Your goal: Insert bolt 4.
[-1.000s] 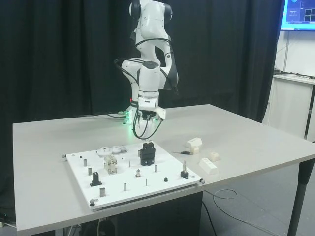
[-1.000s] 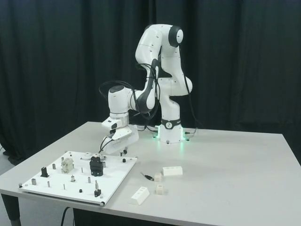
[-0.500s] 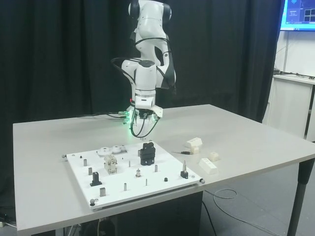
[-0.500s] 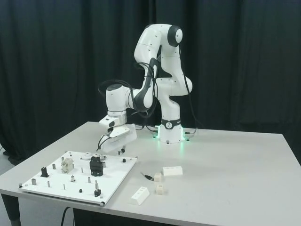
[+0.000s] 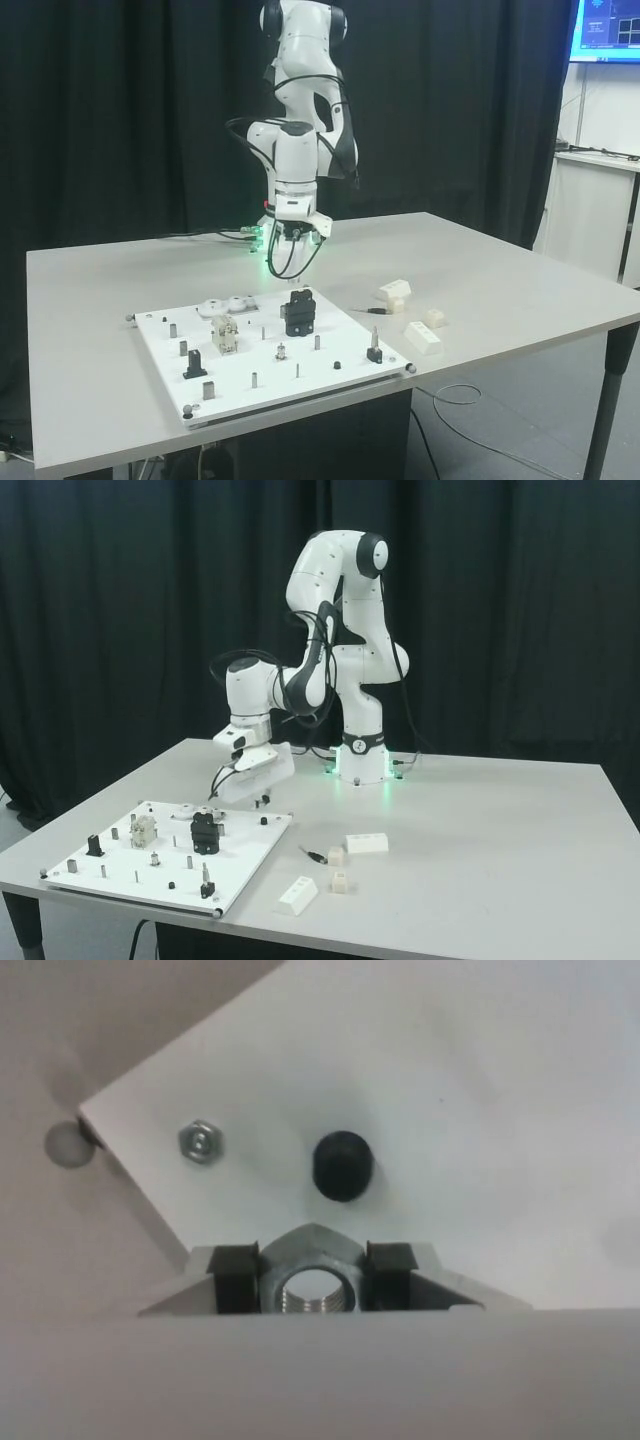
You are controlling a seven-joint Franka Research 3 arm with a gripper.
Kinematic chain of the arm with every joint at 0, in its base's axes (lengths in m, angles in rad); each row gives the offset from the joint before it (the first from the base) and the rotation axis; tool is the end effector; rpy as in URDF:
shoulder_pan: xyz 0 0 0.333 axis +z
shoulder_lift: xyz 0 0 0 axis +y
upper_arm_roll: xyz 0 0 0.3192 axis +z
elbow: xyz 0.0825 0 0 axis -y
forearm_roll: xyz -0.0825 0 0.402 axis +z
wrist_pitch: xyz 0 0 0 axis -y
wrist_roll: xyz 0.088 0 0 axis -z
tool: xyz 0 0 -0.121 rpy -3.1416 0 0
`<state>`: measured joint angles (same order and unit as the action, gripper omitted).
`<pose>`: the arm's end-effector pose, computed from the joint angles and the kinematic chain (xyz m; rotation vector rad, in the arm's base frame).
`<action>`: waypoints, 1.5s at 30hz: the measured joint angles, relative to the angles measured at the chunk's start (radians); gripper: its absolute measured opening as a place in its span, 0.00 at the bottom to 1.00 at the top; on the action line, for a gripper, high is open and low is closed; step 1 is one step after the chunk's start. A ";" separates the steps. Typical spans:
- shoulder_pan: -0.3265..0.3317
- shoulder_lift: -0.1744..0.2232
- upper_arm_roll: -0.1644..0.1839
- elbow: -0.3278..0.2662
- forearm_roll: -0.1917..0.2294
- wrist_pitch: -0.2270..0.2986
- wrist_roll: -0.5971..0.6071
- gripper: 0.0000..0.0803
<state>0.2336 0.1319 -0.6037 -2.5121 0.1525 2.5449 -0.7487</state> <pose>0.4322 -0.1766 0.2067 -3.0733 -0.3871 0.0881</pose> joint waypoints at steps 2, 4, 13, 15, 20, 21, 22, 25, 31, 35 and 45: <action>0.002 0.000 0.003 -0.001 0.001 -0.007 0.000 0.28; 0.004 0.001 0.005 -0.001 0.004 -0.012 0.001 0.28; 0.015 0.004 0.005 -0.001 0.008 -0.006 0.035 0.28; 0.015 0.004 0.005 -0.001 0.008 0.003 0.045 0.28; 0.015 0.004 0.005 -0.001 0.008 0.020 0.065 0.28; 0.015 0.004 0.005 -0.001 0.008 0.021 0.067 0.28; 0.015 0.004 0.005 -0.001 0.008 0.021 0.068 0.28; 0.016 0.004 0.005 -0.001 0.008 0.021 0.069 0.28; 0.024 0.005 0.006 -0.001 0.008 0.022 0.075 0.28; 0.030 0.010 0.006 -0.001 0.008 0.029 0.084 0.28; 0.039 0.041 0.006 -0.002 0.008 0.073 0.097 0.28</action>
<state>0.2723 0.1734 -0.5980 -2.5136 0.1605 2.6175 -0.6519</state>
